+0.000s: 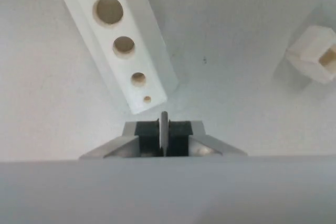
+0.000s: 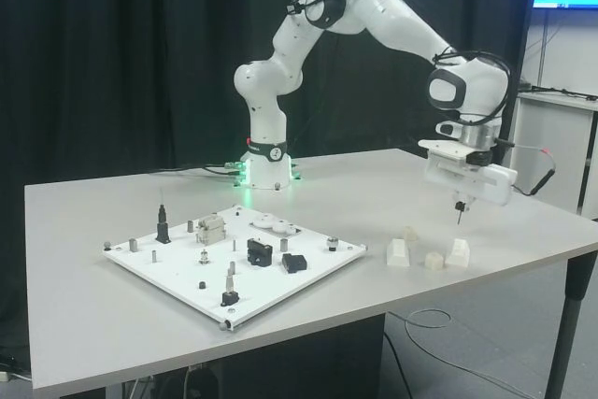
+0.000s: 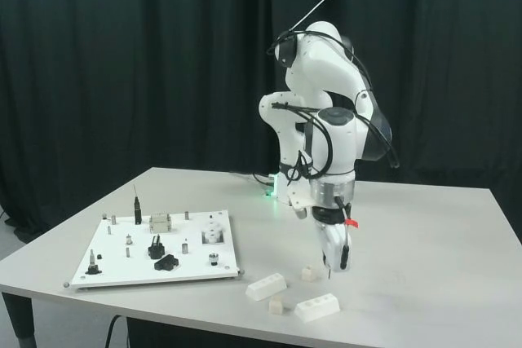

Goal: Insert round peg 1.

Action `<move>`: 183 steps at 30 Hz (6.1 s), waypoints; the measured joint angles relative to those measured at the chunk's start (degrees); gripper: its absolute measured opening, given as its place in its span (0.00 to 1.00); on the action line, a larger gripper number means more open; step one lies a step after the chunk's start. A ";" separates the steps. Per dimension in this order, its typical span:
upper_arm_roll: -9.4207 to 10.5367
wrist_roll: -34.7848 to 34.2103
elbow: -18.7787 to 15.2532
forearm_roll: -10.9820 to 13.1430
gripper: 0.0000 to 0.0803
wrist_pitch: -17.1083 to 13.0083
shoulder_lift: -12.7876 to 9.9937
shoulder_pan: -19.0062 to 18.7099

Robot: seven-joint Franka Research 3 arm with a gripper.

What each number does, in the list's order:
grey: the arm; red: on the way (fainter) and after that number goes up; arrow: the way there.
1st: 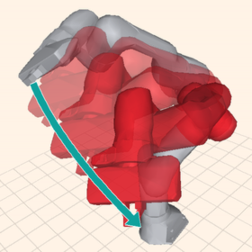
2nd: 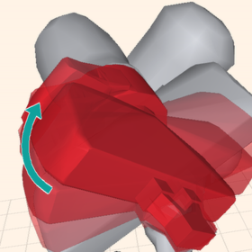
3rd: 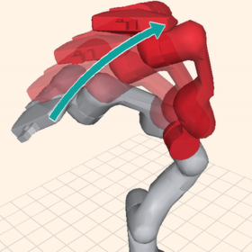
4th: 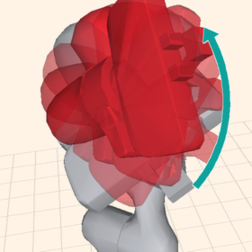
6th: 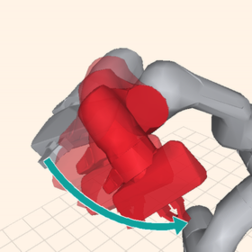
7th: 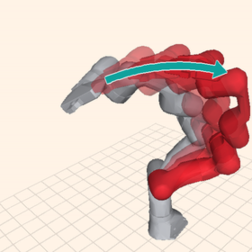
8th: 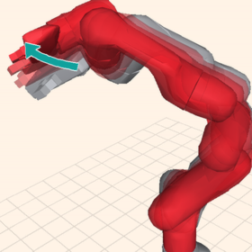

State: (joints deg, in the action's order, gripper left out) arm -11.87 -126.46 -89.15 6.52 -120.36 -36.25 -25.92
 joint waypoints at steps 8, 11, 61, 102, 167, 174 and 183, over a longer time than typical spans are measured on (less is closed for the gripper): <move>-0.76 0.00 -0.01 0.20 0.04 0.99 1.00 -0.87; -0.80 0.00 -0.01 0.21 0.04 1.13 1.17 -0.99; -3.01 2.73 -0.01 -1.55 0.04 0.89 0.93 -3.28; 19.11 10.49 -1.23 -33.19 0.04 10.15 1.58 24.91; 1.45 32.79 -17.61 -46.67 0.04 -13.74 10.47 35.52; -0.65 35.64 -18.13 -46.15 0.04 -17.47 10.47 36.82; -4.29 38.79 -20.26 -44.86 0.04 -25.38 10.39 38.38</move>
State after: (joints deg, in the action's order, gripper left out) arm -16.16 -87.67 -109.41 -38.34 -145.74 -25.86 12.46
